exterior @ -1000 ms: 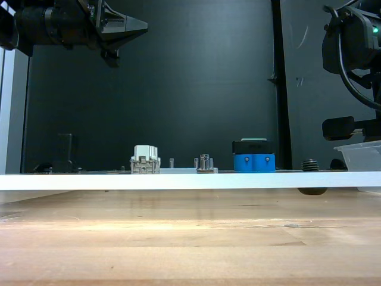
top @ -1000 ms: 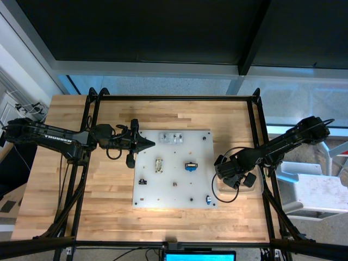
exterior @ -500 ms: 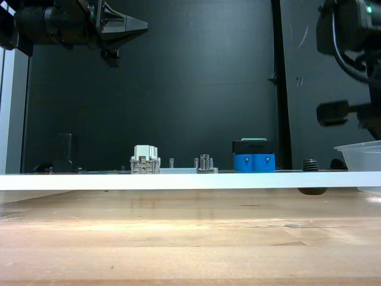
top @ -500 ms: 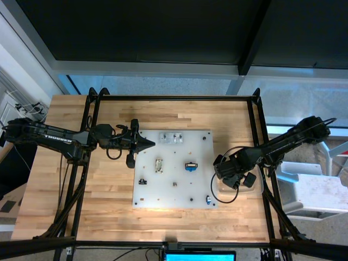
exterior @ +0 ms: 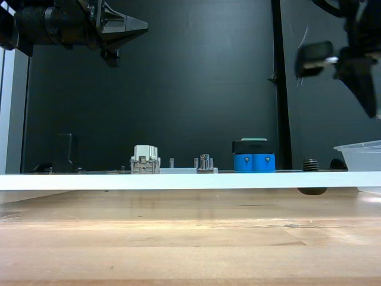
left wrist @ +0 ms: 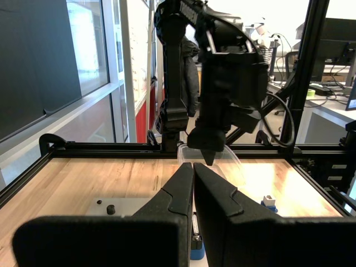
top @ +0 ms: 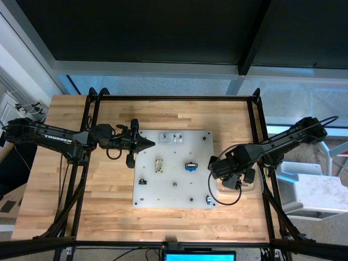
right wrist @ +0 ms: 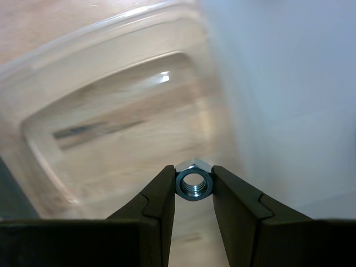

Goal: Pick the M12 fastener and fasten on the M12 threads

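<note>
The M12 fastener [right wrist: 193, 183], a small silver hex nut, is pinched between the fingertips of my right gripper [right wrist: 193, 188]. That gripper [top: 218, 169] hangs in the air over the seam between the white board [top: 163, 190] and the clear tray [top: 246, 189], pointing down. The black ribbed stud [exterior: 309, 165] stands bare on the board's near right edge, ribs showing, with no nut on it. My left gripper [top: 149, 143] hovers high over the board's left edge, its fingers [left wrist: 183, 186] pressed together on nothing.
A blue connector block [exterior: 254, 161], a white connector [exterior: 145, 160] and a small silver post [exterior: 205, 162] stand on the board. The black frame rails [top: 255, 125] run around the table. The tray [right wrist: 111, 111] below the right gripper looks bare.
The right gripper has risen out of the tray and shifted left toward the board, carrying the nut. The left arm has not moved.
</note>
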`<act>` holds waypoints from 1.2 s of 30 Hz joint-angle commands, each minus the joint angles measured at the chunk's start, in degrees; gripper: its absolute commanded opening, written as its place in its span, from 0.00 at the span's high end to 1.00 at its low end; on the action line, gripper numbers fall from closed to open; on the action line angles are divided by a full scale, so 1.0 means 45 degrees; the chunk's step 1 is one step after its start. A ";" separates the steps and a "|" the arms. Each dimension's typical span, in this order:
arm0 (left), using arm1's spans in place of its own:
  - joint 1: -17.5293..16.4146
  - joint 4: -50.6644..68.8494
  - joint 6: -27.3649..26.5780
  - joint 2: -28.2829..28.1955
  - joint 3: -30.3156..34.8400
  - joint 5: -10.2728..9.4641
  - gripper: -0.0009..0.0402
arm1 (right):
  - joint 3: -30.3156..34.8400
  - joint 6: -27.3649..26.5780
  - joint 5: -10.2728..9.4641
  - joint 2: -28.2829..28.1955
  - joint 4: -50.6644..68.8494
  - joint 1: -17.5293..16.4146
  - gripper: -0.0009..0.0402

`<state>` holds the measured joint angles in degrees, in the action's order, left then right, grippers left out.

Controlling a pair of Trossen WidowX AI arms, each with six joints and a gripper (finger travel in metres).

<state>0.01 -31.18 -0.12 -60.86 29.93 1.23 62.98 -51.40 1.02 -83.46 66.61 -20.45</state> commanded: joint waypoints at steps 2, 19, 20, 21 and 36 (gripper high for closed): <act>-0.0005 0.0000 0.0005 0.0000 0.0005 0.0005 0.98 | 0.1545 -0.0102 0.0452 -0.1214 0.0500 -0.0126 0.92; -0.0005 0.0000 0.0005 0.0000 0.0005 0.0005 0.98 | 0.5770 -0.0374 0.0437 -0.5304 0.0889 -0.0884 0.92; 0.0000 0.0000 0.0005 0.0000 0.0005 0.0005 0.98 | 0.5960 -0.0374 0.0432 -0.5518 0.0899 -0.0913 0.92; 0.0000 0.0000 0.0005 0.0000 0.0005 0.0005 0.98 | 0.6154 -0.0374 0.0432 -0.5697 0.0923 -0.0933 0.92; 0.0000 0.0005 0.0005 0.0000 0.0005 0.0005 0.98 | 0.8296 -0.0427 0.0102 -0.7878 0.0782 -0.1287 0.92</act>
<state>0.01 -31.18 -0.12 -60.86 29.93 1.23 99.85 -53.32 1.74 -118.39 70.50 -26.11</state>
